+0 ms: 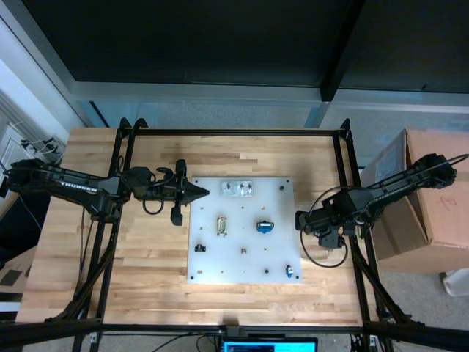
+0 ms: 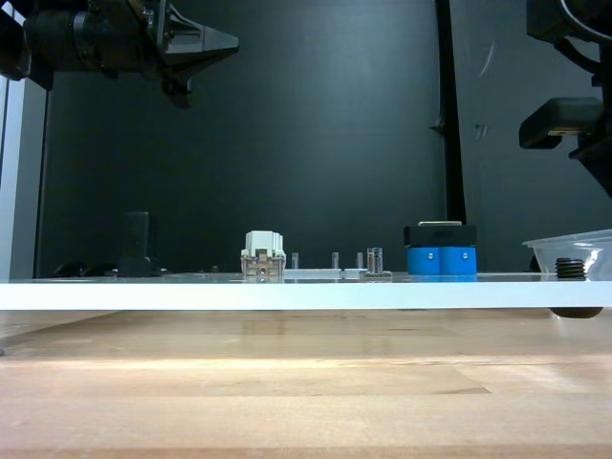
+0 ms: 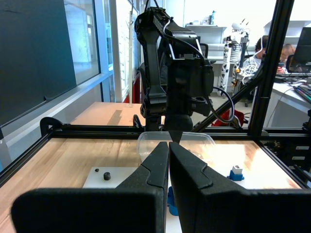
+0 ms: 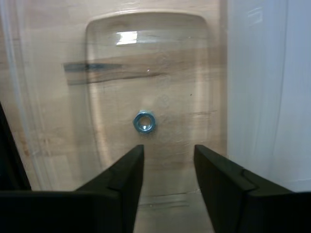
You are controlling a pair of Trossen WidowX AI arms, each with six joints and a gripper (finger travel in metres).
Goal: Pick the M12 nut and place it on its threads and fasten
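1. One small silver M12 nut (image 4: 144,122) lies flat and free near the middle of the clear tray (image 4: 146,58), off its stud (image 2: 571,270).
2. Right gripper (image 4: 167,148) hangs over the tray, fingers spread, empty. Left gripper (image 3: 169,160) hovers at the white board's (image 1: 220,257) left edge, fingers pressed together, empty.
3. I judge the nut light, rigid and slick on plastic, so I'd pinch opposite flats.
4. The stud's ribs show, so it is probably bare. From above I can't pick out nut or tray.

you can read one marking only: "trossen" in white along the left arm (image 1: 73,188), on the link behind the left gripper (image 1: 204,193). the red scrawl on the cardboard box (image 1: 432,220), beyond the right gripper (image 1: 299,219), is illegible.
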